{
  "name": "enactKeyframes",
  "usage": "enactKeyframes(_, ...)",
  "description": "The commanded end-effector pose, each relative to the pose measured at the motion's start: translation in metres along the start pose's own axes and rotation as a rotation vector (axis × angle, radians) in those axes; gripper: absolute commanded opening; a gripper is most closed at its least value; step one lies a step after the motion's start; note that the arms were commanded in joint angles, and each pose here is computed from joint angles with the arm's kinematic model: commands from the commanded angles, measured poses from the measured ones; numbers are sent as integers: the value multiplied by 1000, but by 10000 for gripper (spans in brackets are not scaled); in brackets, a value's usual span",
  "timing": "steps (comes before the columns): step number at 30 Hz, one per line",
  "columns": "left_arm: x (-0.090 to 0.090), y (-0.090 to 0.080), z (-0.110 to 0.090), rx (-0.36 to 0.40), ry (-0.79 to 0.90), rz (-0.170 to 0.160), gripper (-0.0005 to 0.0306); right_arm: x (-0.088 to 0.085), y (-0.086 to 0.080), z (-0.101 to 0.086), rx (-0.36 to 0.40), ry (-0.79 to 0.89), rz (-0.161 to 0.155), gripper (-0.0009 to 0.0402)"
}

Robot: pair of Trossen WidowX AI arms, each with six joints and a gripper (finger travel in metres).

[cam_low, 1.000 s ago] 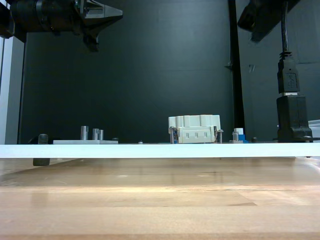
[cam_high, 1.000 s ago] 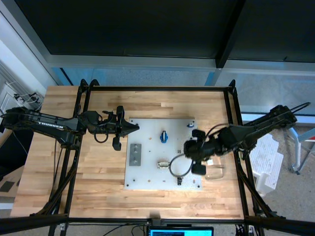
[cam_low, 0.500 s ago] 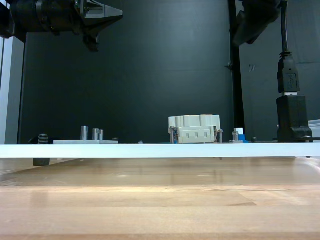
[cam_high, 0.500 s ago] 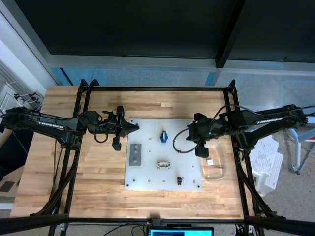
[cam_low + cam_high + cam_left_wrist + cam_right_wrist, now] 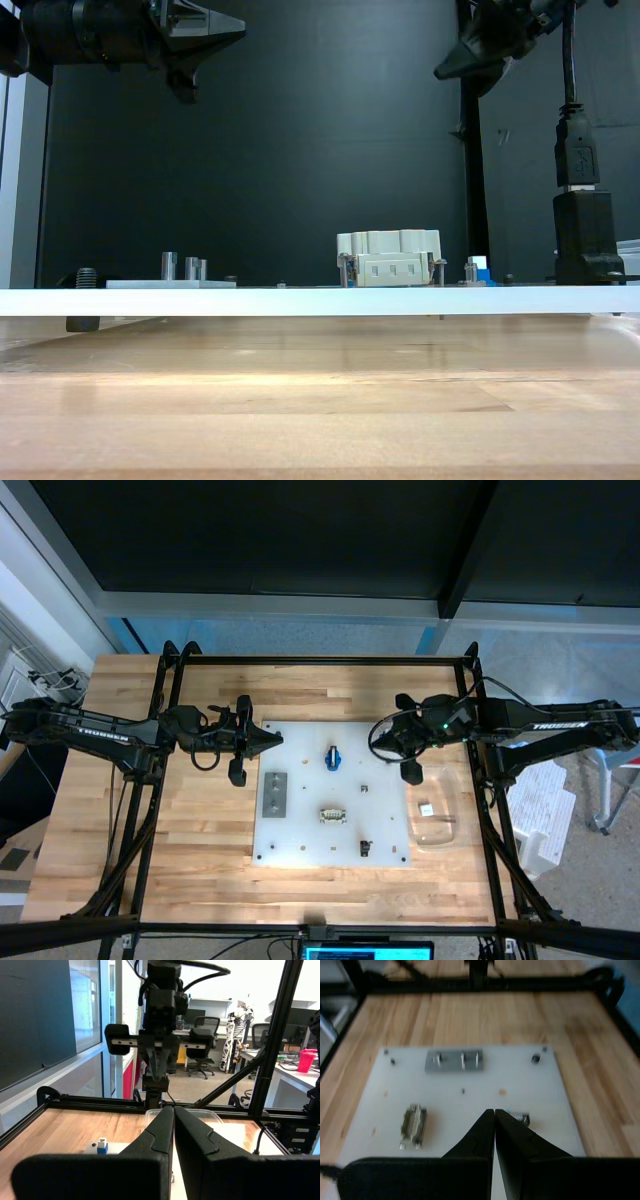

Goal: Pick the USB connector and install on taskboard

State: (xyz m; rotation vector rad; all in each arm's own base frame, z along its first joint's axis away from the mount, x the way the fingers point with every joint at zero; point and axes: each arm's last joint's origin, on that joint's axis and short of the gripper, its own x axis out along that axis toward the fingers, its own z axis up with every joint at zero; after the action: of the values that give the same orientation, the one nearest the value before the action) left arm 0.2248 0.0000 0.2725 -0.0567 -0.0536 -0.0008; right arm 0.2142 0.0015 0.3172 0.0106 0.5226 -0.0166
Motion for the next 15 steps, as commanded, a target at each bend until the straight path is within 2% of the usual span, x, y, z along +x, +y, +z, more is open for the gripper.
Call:
enactKeyframes(1, 0, 0, 0, 0, 0, 0, 0, -3, 0, 0, 0, -82, -1, 0)
enactKeyframes(6, 0, 0, 0, 0, 0, 0, 0, -6, -1, 1, 4, -215, -2, 0)
enactKeyframes(12, 0, 0, 0, 0, 0, 0, 0, -5, -7, -3, 13, -302, -25, 0)
enactKeyframes(15, 0, 0, 0, 0, 0, 0, 0, -5, -9, -5, 18, -347, -8, 0)
